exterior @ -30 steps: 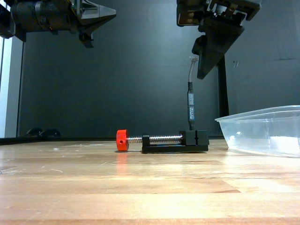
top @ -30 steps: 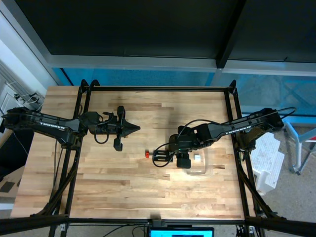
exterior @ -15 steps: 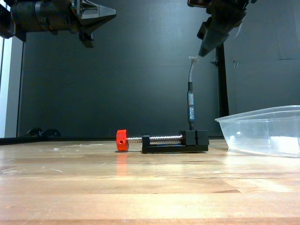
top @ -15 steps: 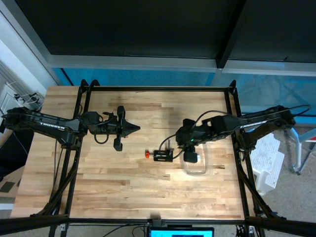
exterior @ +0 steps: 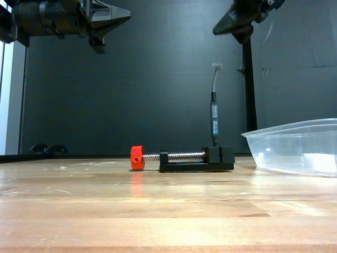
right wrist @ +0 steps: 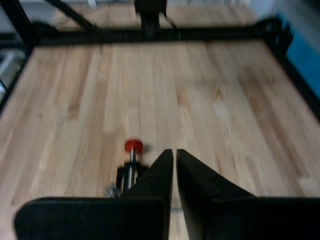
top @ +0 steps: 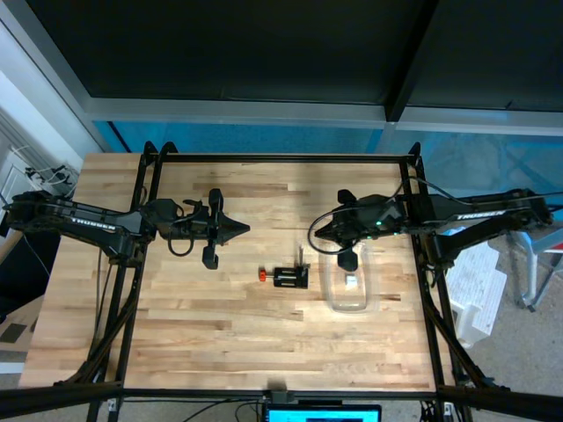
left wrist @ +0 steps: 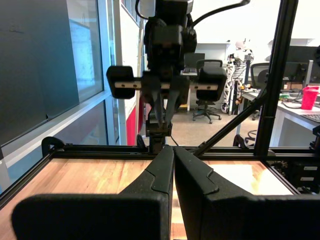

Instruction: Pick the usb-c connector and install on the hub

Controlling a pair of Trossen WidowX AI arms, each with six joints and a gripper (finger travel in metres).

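usb-c connector [exterior: 214, 119] stands upright in the block end of the hub [exterior: 196, 161], a thin grey stem rising above it to a frayed tip; nothing is touching it. Hub lies flat on the counter [exterior: 158, 211] near the middle, its red knob [exterior: 137, 157] pointing toward the left arm's side. High view shows the same: hub [top: 290, 277], knob [top: 262, 274], stem leaning away from the camera. Clear tray [top: 332, 299] sits just to the right of the hub, apart from it, with a small white square piece [top: 351, 280] inside. Right gripper [top: 318, 232] hangs high over the counter, beyond the hub and by the tray's far end; fingers clenched together, grasping nothing. Its own camera looks down on the knob [right wrist: 133, 145]. Left gripper [top: 245, 229] hovers high on the left, well apart from the hub, fingers pressed tip to tip and bare [left wrist: 173, 151].
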